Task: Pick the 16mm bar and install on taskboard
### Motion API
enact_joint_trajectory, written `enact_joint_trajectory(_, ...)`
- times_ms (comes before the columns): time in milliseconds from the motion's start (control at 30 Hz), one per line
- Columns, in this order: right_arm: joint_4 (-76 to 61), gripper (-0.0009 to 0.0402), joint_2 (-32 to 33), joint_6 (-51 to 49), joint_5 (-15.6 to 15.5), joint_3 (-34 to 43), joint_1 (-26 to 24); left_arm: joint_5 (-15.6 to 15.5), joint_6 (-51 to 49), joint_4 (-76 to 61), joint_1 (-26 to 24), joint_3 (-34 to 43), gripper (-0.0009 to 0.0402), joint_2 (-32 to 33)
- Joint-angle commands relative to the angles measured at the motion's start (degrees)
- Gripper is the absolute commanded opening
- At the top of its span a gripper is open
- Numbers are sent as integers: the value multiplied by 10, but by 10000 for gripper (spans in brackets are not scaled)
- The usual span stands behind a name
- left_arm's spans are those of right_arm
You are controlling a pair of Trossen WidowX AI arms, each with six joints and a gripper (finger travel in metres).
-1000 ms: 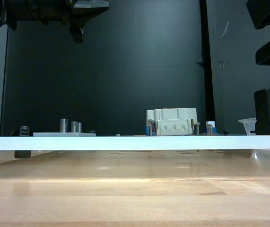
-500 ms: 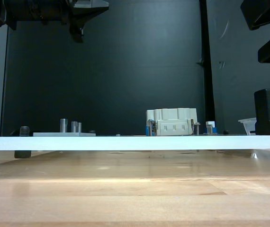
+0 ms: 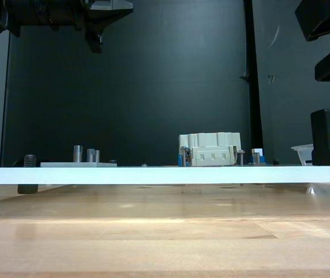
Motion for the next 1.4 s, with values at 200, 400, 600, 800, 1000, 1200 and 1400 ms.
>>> enact_joint_trajectory(200, 11, 0, 2, 10, 0, -8, 0, 0, 0, 0, 0, 0, 0, 0)
enact_joint_trajectory(400, 12, 0, 2, 25, -1, -12, 0, 0, 0, 0, 0, 0, 0, 0)
enact_joint_trajectory(600, 12, 0, 2, 38, -1, -12, 0, 0, 0, 0, 0, 0, 0, 0)
enact_joint_trajectory(800, 11, 0, 2, 49, -2, -12, 0, 0, 0, 0, 0, 0, 0, 0)
enact_joint_trajectory(1000, 11, 0, 2, 68, -2, -12, -1, 0, 0, 0, 0, 0, 0, 0)
enact_joint_trajectory(1200, 12, 0, 2, 80, -2, -12, -1, 0, 0, 0, 0, 0, 0, 0)
enact_joint_trajectory(1400, 12, 0, 2, 83, -2, -12, -1, 0, 0, 0, 0, 0, 0, 0)
